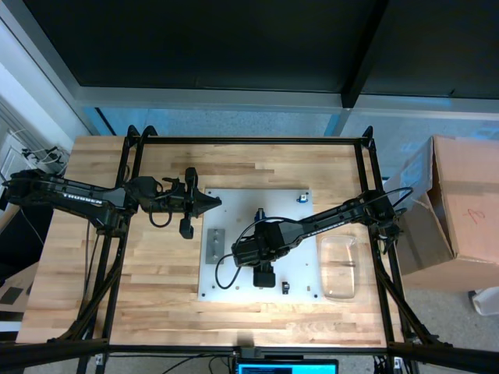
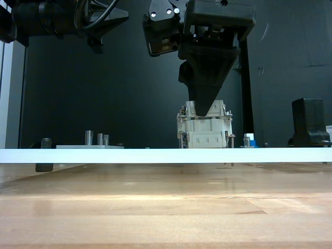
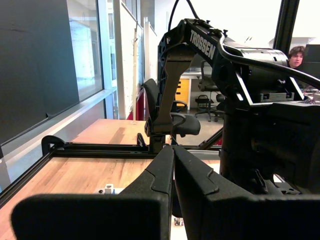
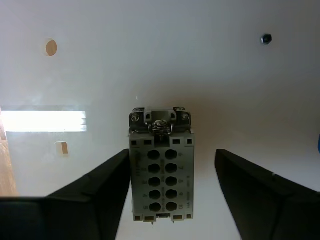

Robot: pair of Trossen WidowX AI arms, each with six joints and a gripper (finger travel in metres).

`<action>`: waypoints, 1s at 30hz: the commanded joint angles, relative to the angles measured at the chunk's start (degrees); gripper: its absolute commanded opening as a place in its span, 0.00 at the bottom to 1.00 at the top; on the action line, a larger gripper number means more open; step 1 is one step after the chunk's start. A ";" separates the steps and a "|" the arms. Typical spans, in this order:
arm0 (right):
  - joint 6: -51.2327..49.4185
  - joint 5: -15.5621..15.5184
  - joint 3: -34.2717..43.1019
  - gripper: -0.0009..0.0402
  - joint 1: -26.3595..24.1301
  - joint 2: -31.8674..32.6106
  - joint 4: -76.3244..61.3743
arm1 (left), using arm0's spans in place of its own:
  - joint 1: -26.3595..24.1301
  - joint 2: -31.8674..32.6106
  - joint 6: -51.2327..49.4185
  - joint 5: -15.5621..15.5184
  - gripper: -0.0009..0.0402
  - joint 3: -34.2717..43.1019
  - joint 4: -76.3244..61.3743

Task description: Remove the HAN10E connector from the taskboard and place in the container

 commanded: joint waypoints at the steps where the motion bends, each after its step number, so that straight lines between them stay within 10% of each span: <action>1: -0.07 0.11 0.02 0.46 0.02 -0.04 -0.04 | 0.02 0.00 0.02 0.00 0.02 0.00 0.02; 13: -0.48 0.07 0.02 0.16 0.15 -0.11 -0.07 | 0.02 0.00 0.00 0.00 0.02 0.00 0.02; 30: -0.46 0.09 0.92 0.14 0.17 -5.07 -1.49 | 0.00 0.00 0.00 0.00 0.02 0.00 0.02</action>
